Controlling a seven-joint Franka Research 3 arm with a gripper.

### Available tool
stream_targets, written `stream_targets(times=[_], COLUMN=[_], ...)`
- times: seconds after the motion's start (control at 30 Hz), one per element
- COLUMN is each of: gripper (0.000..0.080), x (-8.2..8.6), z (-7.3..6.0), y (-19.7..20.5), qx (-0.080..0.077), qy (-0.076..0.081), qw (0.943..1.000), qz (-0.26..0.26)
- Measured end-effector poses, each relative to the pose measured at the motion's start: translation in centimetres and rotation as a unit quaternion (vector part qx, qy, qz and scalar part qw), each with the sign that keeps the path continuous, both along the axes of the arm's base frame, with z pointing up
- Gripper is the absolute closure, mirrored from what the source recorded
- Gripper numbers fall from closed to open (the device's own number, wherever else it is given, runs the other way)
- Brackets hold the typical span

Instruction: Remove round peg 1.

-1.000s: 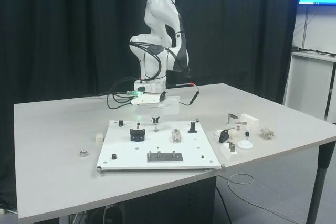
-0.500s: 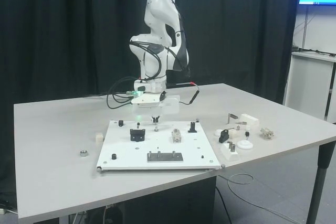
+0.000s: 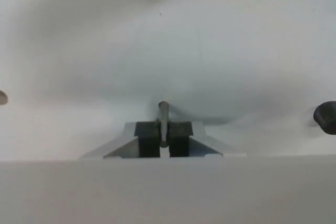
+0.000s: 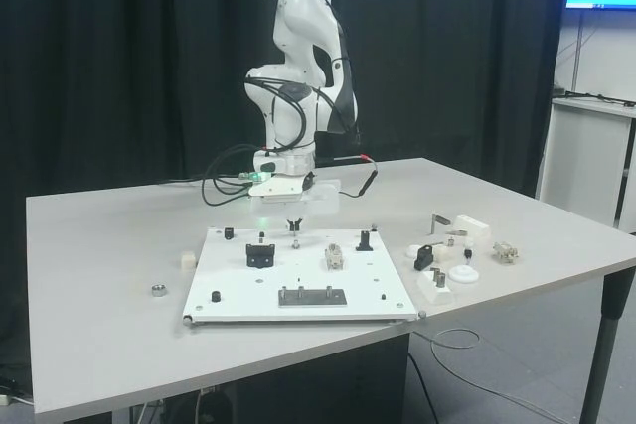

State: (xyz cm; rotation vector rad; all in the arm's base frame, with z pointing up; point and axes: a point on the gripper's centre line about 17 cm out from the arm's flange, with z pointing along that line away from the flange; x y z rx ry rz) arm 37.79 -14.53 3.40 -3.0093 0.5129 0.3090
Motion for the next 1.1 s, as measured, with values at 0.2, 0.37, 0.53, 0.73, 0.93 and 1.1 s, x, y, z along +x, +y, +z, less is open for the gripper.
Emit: stream_targets(times=[0.2,0.37,0.53,0.73,0.93,1.1], gripper=[0.0768,0.0768,0.0768,0.0768,0.0768,0.0768], x=[0.0,0.0,0.01,0.01,0.01,0.01], z=[0.05,0.11,0.17,0.18,0.18,0.19], y=[-0.02,-0.04,-0.03,-0.04,-0.04,-0.04], qx=[-0.001,-0.003,-0.003,-0.003,-0.003,-0.003], qy=[0.001,0.002,0.002,0.002,0.003,0.003], qw=[1.0,0.9999,0.9999,0.9999,0.9999,0.9999], qz=[0.007,0.012,0.014,0.014,0.014,0.016])
